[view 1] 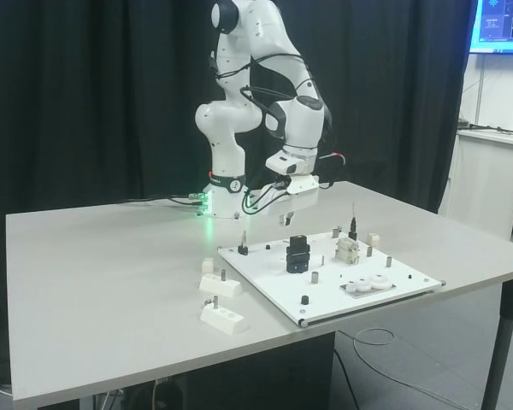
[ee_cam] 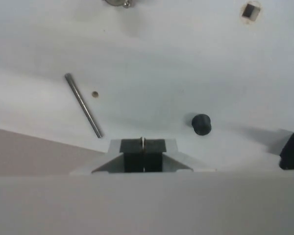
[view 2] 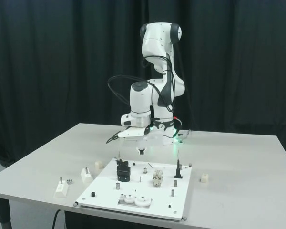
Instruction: Pick round peg 2.
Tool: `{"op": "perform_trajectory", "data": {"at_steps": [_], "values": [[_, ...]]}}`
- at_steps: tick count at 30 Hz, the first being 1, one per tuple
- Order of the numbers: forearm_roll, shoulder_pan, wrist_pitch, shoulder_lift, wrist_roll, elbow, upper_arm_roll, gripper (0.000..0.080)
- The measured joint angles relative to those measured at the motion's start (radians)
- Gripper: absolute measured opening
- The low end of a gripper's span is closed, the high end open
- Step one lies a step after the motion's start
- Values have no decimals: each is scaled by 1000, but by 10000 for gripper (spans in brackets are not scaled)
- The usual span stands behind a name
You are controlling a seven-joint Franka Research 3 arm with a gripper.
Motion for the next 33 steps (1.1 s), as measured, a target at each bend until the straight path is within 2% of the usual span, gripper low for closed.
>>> {"op": "perform_trajectory", "data": {"at_steps": [29,30,33], "values": [[-8,-4,-53,-9,13,13,-40,0],[-8,-4,-60,-11,13,15,-41,90],[-8,-4,-83,-17,13,23,-43,90]]}}
